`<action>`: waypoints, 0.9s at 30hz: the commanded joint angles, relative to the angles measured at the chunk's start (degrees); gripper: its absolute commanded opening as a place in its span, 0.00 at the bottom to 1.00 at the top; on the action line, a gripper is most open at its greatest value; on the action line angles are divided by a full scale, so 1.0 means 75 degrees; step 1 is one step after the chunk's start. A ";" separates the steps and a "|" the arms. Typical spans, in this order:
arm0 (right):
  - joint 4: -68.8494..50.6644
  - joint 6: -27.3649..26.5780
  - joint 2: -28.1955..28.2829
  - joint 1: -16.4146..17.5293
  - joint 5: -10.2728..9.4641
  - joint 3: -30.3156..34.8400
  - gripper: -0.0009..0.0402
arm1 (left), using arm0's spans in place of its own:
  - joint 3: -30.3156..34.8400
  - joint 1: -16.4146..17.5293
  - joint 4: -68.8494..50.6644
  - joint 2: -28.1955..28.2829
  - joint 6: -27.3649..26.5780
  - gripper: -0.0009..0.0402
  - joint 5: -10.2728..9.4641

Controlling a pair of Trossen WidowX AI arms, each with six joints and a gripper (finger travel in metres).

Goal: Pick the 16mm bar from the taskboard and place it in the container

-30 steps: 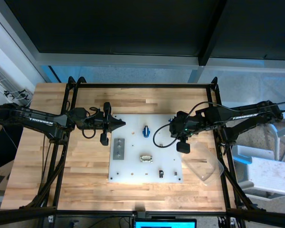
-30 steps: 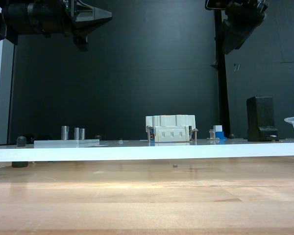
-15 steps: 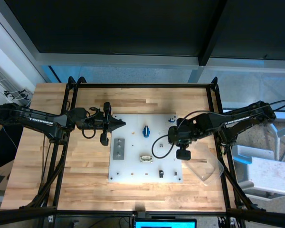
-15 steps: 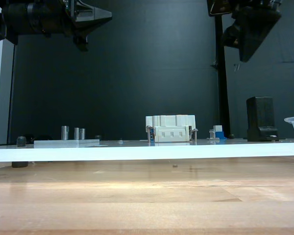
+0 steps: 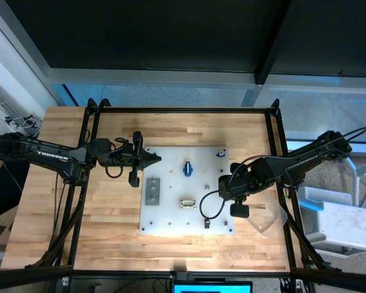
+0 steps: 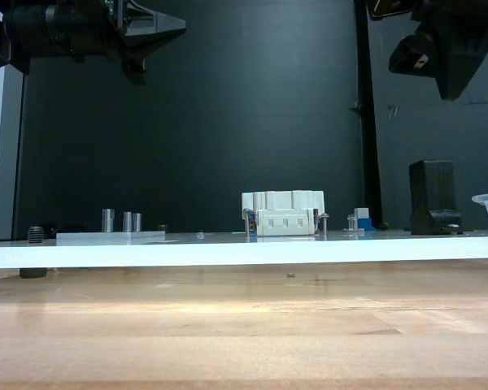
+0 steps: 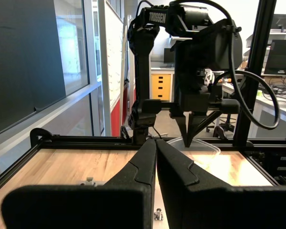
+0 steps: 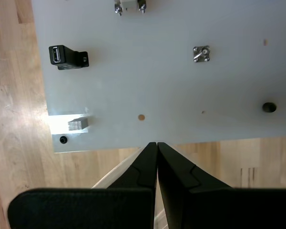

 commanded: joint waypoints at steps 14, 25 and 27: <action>0.0195 0.0915 0.0335 0.0682 -0.0172 -0.0003 0.02 | 0.0003 0.0003 0.0003 0.0003 0.0000 0.02 0.0000; 0.0510 0.1131 0.0758 0.1046 -0.0181 0.0032 0.02 | 0.0003 0.0003 0.0003 0.0003 0.0000 0.02 0.0000; 0.0522 0.1148 0.0819 0.1105 -0.0192 0.0082 0.02 | 0.0003 0.0000 0.0003 0.0003 0.0000 0.02 0.0000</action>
